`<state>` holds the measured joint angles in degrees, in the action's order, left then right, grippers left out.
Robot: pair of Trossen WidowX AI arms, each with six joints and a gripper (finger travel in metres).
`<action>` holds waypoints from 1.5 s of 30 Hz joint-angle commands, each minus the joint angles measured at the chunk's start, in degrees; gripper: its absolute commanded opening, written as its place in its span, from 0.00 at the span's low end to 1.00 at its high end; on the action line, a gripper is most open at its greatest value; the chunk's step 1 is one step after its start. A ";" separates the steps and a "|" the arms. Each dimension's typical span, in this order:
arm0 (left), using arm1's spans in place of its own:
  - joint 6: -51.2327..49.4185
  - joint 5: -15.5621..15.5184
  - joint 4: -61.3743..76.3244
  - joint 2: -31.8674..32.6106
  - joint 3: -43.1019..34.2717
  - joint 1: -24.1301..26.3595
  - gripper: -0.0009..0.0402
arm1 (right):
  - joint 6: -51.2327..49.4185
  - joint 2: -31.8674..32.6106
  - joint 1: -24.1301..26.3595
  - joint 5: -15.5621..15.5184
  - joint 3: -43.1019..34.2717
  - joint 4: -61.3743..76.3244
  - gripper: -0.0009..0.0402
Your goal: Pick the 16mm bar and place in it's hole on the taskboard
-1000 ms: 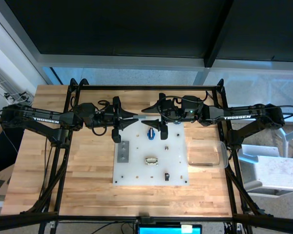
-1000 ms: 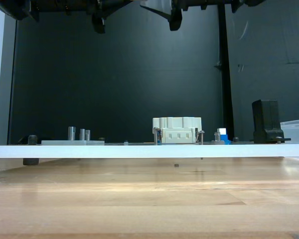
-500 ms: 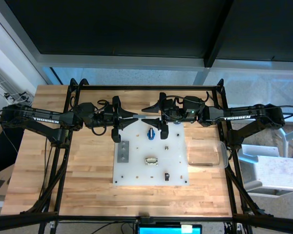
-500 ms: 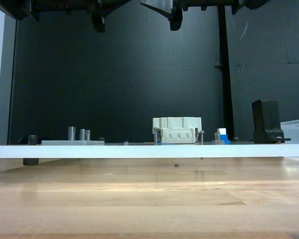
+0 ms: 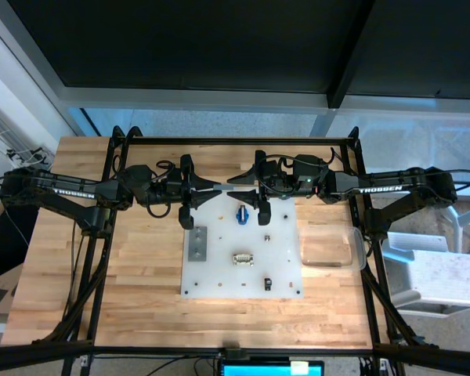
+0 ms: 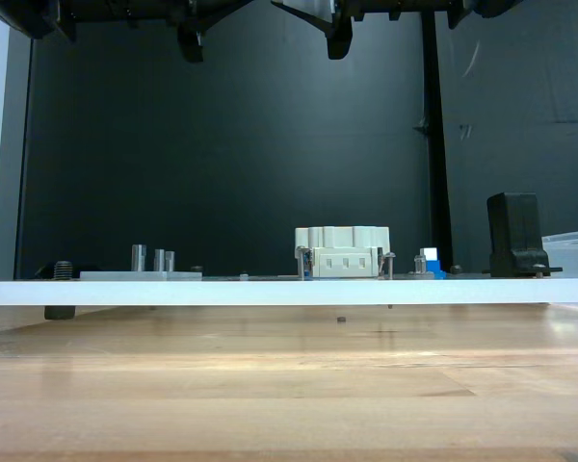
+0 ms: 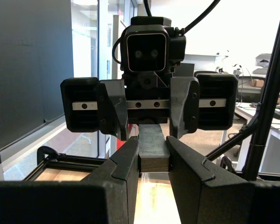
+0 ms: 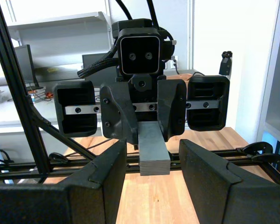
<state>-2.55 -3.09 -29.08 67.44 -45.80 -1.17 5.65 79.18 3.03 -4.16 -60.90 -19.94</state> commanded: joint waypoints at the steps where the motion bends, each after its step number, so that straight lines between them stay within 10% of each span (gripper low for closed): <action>1: 0.00 0.00 0.00 0.04 -0.02 -0.02 0.13 | -0.09 0.07 0.00 -0.04 -0.04 -0.04 0.37; 21: -0.07 0.02 0.00 0.04 -0.02 -0.24 0.13 | -0.55 0.04 0.11 -0.46 -0.04 0.11 0.01; 45: 0.11 0.22 0.48 0.04 -0.02 -0.26 0.38 | -1.62 -4.63 0.04 -0.04 -0.09 7.21 0.02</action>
<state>-2.46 -3.01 -28.62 67.48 -45.82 -1.43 4.08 75.07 3.14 -4.49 -60.95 -14.11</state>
